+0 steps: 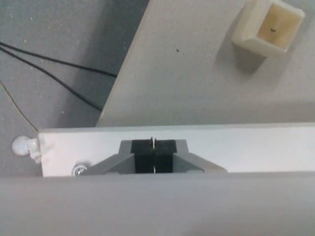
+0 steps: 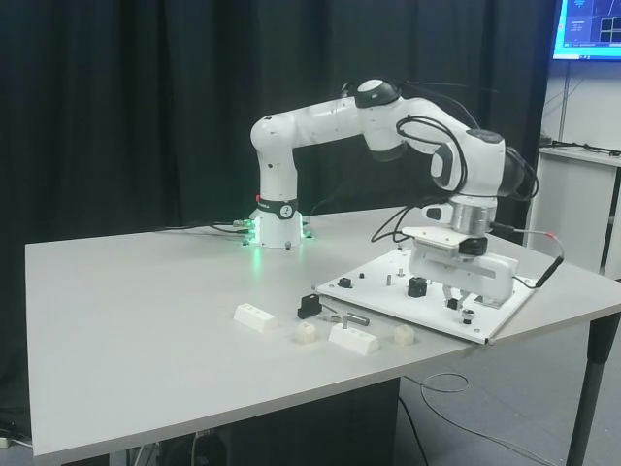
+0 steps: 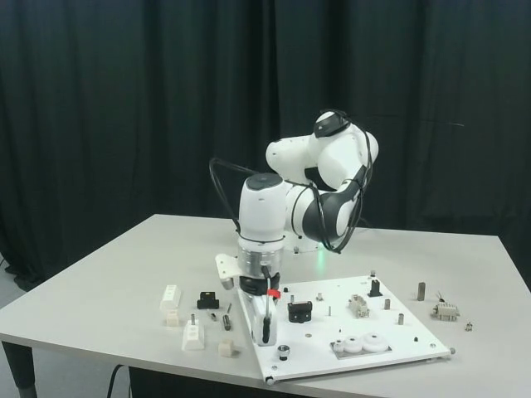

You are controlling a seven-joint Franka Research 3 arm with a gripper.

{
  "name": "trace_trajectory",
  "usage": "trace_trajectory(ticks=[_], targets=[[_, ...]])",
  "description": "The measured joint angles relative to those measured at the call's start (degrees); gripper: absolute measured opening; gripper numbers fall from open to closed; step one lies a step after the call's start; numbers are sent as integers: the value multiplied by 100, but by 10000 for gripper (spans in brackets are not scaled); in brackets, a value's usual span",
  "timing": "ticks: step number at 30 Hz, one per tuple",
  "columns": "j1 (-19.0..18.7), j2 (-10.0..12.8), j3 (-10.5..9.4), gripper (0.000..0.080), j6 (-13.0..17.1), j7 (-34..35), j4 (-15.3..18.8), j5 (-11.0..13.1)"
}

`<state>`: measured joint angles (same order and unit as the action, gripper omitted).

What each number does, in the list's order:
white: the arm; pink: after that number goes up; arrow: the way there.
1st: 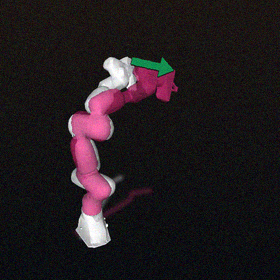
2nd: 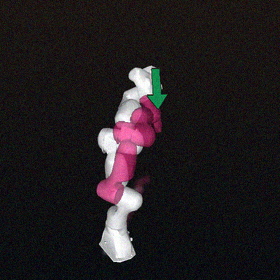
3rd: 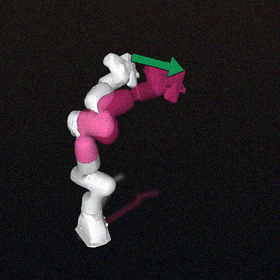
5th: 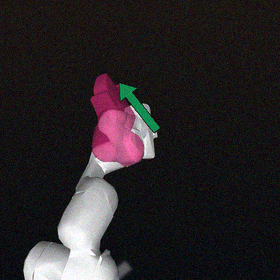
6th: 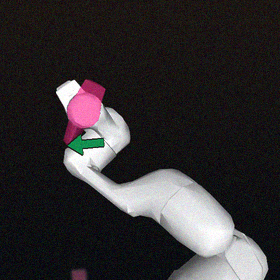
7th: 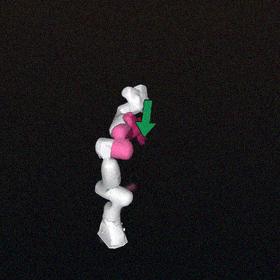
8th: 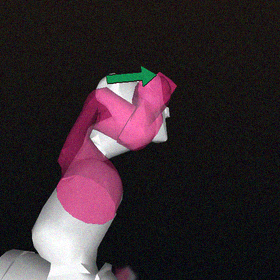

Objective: Remove bolt 4.

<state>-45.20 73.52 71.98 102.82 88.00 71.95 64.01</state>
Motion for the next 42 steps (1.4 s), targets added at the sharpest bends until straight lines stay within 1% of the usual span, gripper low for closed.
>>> trace_trajectory(ticks=[4, 10, 11, 16, 17, 25, 26, 31, 33, 42], targets=[[0, -24, 54, 1, -95, -2, -16, 0], [0, -41, 112, 1, -152, -50, -25, 0], [0, -42, 120, 104, -161, -61, -26, 0], [1, -50, 131, 104, -170, -69, -27, 0], [1, -52, 131, 509, -170, -69, -27, 0], [4, -54, 130, 509, -174, -133, -27, 2], [6, -54, 130, 782, -174, -123, -27, 5], [16, -54, 119, 782, -174, 76, -27, 58], [17, -54, 116, 797, -170, 119, -27, 87], [17, -54, 71, 797, -119, 138, -59, 234]])
